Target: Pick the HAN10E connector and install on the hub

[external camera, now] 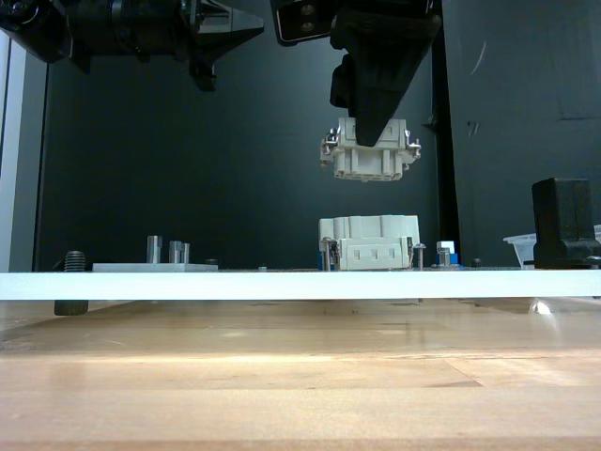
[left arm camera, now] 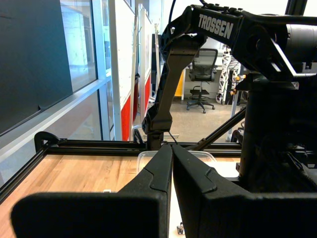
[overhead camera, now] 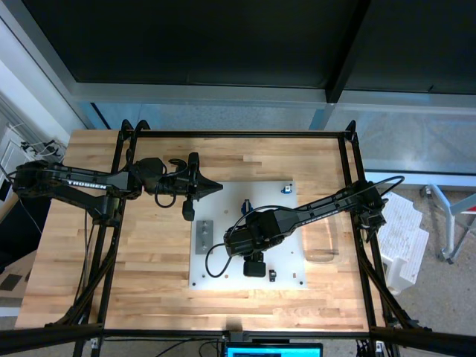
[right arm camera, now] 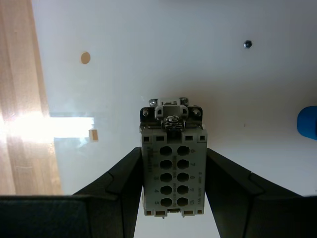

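Observation:
The HAN10E connector [external camera: 368,156], a pale beige plug with two rows of round contact holes [right arm camera: 173,174], hangs in the air with my right gripper [external camera: 374,130] shut on its long sides. Directly below it, a small gap apart, the beige hub [external camera: 369,242] stands on the white board [external camera: 188,284]. From above, the right arm and gripper [overhead camera: 251,239] cover both parts. My left gripper [overhead camera: 214,186] hovers high over the board's far left corner, fingers shut on nothing [left arm camera: 172,153].
A grey metal block [overhead camera: 203,238] with pegs [external camera: 164,252] lies on the board's left side. A blue part [right arm camera: 308,123] sits beyond the hub. A black block [external camera: 566,224] stands at the right, near a clear plastic tub [overhead camera: 321,242].

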You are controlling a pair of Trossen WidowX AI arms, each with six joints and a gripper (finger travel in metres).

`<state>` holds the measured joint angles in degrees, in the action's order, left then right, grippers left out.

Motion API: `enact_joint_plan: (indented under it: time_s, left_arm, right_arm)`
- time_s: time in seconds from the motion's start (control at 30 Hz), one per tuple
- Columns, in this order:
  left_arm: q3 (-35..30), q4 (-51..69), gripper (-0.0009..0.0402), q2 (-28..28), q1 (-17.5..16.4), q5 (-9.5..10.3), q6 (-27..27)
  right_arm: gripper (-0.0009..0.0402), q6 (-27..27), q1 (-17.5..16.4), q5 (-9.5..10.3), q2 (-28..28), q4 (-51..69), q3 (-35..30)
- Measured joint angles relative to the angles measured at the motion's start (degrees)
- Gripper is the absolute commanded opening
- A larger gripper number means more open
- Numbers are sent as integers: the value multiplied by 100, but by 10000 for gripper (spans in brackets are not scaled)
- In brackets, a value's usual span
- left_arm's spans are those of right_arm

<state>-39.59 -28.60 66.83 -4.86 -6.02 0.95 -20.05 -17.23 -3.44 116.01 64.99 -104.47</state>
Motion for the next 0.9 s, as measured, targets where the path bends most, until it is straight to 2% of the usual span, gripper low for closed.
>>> enact_joint_plan:
  time_s: [0.9]
  left_arm:
    - [0, 0, 0, 2, 0, 0, 0]
  right_arm:
    - [14, 260, 13, 0, 358, -173, 125]
